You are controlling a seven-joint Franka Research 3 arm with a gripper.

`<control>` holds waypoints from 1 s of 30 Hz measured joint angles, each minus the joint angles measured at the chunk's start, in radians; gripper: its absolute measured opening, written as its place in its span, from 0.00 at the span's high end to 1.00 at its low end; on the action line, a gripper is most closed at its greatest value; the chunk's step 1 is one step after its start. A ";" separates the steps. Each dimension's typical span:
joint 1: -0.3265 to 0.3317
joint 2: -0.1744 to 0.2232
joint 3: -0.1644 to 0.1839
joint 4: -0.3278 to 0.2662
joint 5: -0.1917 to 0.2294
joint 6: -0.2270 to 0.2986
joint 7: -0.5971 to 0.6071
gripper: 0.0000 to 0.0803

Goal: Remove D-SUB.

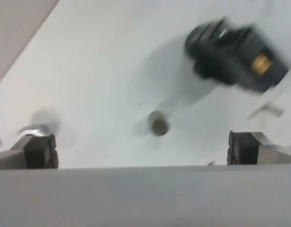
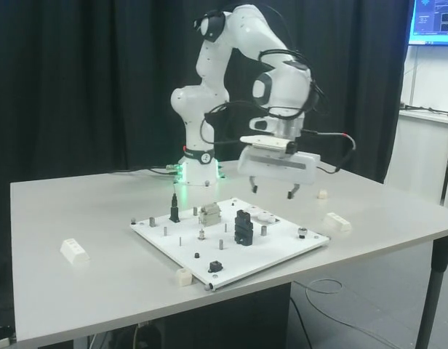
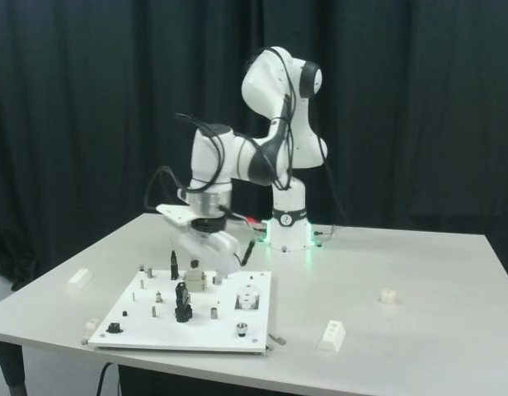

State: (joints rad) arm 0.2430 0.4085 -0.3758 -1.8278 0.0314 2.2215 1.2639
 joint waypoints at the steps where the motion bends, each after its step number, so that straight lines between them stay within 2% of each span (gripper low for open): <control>1: -0.008 -0.001 0.000 0.000 0.002 0.000 -0.033 0.00; 8: -0.055 -0.002 0.000 0.001 0.030 0.007 -0.246 0.00; 16: -0.093 -0.001 0.000 0.001 0.084 0.010 -0.490 0.00; 30: -0.131 0.026 0.000 0.011 0.173 0.033 -0.824 0.00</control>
State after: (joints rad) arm 0.1121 0.4344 -0.3758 -1.8166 0.2047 2.2545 0.4400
